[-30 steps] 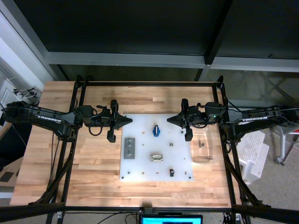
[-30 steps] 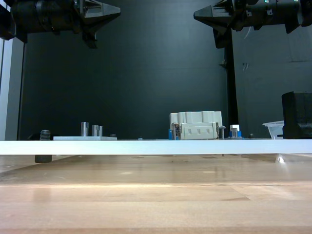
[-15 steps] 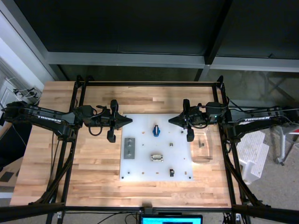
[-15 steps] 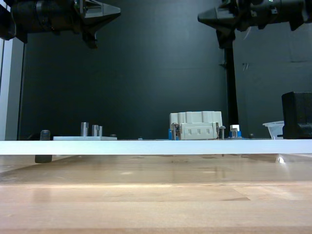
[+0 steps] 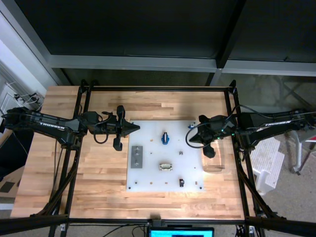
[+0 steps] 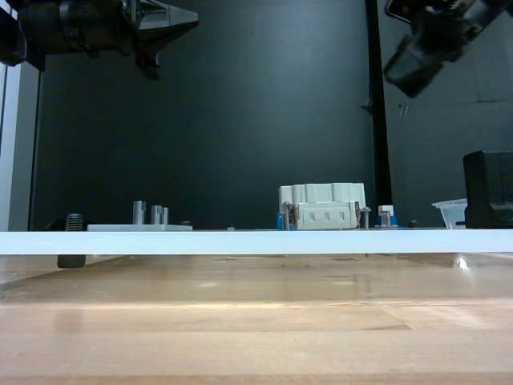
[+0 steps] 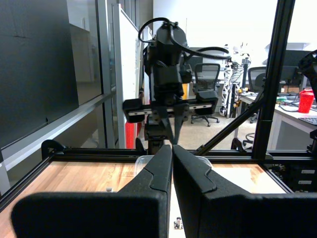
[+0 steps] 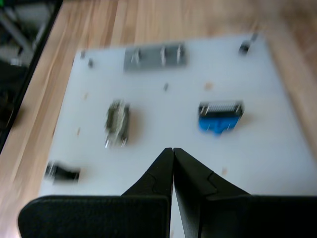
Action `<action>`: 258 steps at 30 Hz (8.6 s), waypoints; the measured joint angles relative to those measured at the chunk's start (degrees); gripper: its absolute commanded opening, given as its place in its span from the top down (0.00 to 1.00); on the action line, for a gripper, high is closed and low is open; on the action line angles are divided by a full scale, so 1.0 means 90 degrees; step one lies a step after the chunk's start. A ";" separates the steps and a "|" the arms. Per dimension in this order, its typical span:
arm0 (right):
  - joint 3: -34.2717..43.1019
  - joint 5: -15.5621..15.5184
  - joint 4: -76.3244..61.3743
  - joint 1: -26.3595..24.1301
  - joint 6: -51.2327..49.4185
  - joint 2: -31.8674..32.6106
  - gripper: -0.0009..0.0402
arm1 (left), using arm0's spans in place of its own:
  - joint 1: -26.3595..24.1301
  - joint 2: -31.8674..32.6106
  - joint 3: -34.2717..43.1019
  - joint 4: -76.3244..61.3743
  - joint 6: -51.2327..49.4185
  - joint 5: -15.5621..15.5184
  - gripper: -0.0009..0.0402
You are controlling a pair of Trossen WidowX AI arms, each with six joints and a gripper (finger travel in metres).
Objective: Pick the 16mm bar and install on taskboard
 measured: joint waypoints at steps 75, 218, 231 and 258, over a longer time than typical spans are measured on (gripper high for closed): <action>-0.1171 0.0359 -0.2832 0.1314 0.0901 0.0610 0.43 | 0.0000 0.0000 0.0000 0.0005 0.0000 0.0000 0.98; 0.2399 0.0493 -0.3378 0.3281 0.1586 0.3786 0.96 | 0.0000 0.0000 0.0002 0.0002 0.0000 0.0000 0.98; 0.2688 0.0488 -0.3157 0.3388 0.1637 0.4194 0.96 | 0.0000 0.0000 0.0002 0.0000 0.0000 0.0000 0.98; 0.2550 0.0495 -0.2854 0.3483 0.1707 0.4388 0.96 | 0.0000 0.0000 0.0000 0.0002 0.0000 0.0000 0.98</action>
